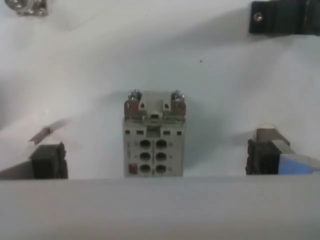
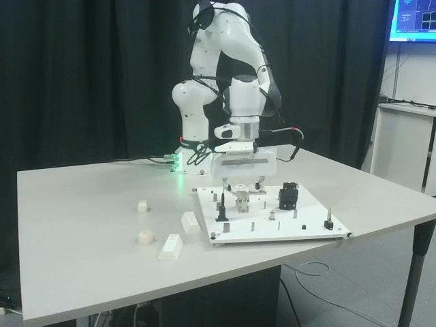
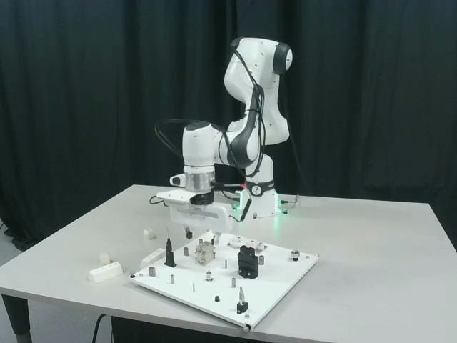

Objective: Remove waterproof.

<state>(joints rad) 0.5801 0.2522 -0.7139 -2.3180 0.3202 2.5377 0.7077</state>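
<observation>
The waterproof connector (image 1: 154, 142) is a small grey-white block with several round sockets and two metal screws on one end. It stands upright on the white board (image 2: 272, 231), and shows as the connector (image 2: 242, 200) and the connector (image 3: 206, 252) in the room views. My gripper (image 1: 156, 159) hangs just above it, open, with one black finger (image 1: 49, 161) far out on each side and nothing touching the block. From the room, the gripper (image 2: 241, 182) sits directly over the connector; the gripper (image 3: 203, 221) is also seen from the other side.
The board also carries a black block (image 2: 288, 196), a tall black peg (image 2: 221, 210) and several small studs. Loose white pieces (image 2: 172, 246) lie on the grey table (image 2: 82, 204) beside the board. A black clamp (image 1: 285, 17) and a metal fitting (image 1: 30, 6) show beyond the connector.
</observation>
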